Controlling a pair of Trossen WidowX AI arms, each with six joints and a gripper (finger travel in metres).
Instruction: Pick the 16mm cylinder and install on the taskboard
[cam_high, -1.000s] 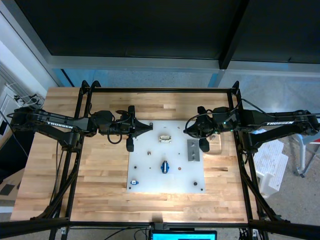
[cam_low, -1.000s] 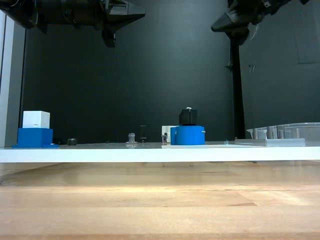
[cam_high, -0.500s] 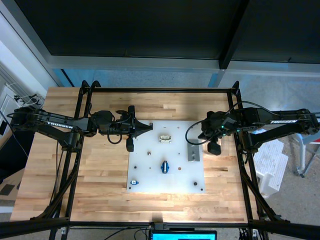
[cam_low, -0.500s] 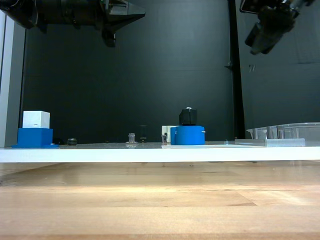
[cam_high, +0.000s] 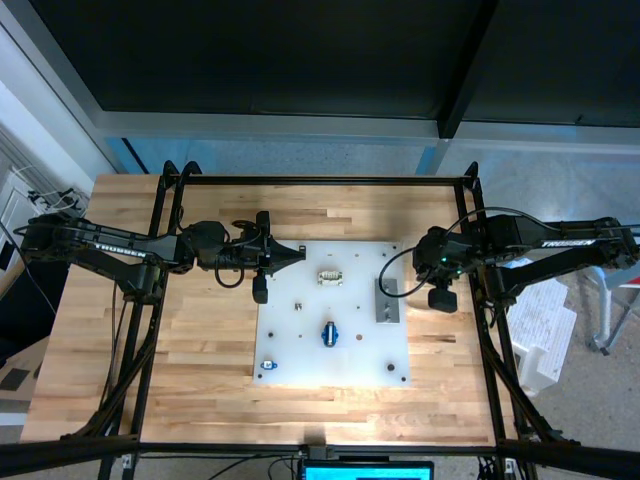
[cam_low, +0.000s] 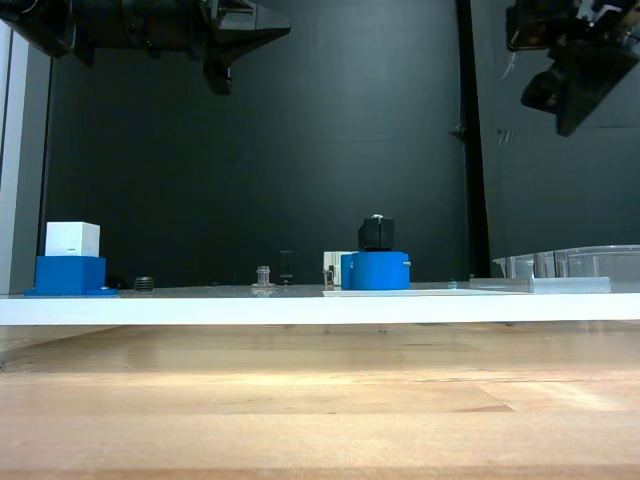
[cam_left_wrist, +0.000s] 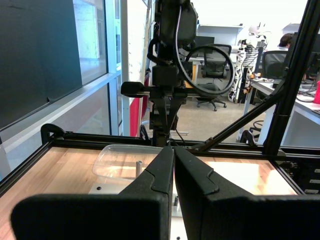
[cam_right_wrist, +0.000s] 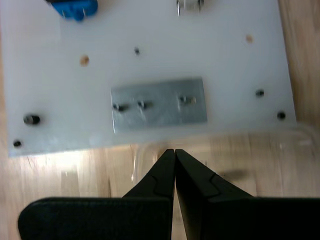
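Arms (cam_high: 105, 237) lettered TROSSEN: left hand (cam_left_wrist: 173, 148) clenched empty over the taskboard (cam_high: 300, 345) corner, right hand (cam_right_wrist: 174, 151) clenched empty above a clear tray (cam_left_wrist: 117, 159) holding 1 cylinder (cam_left_wrist: 139, 168).

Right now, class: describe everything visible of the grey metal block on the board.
The grey metal block is a flat rectangular plate lying on the white taskboard near its right edge, with three small studs in a row on top. Nothing else touches it. The right gripper, shut, hangs beyond that edge over a clear tray; the left gripper, shut, hovers at the board's far left.
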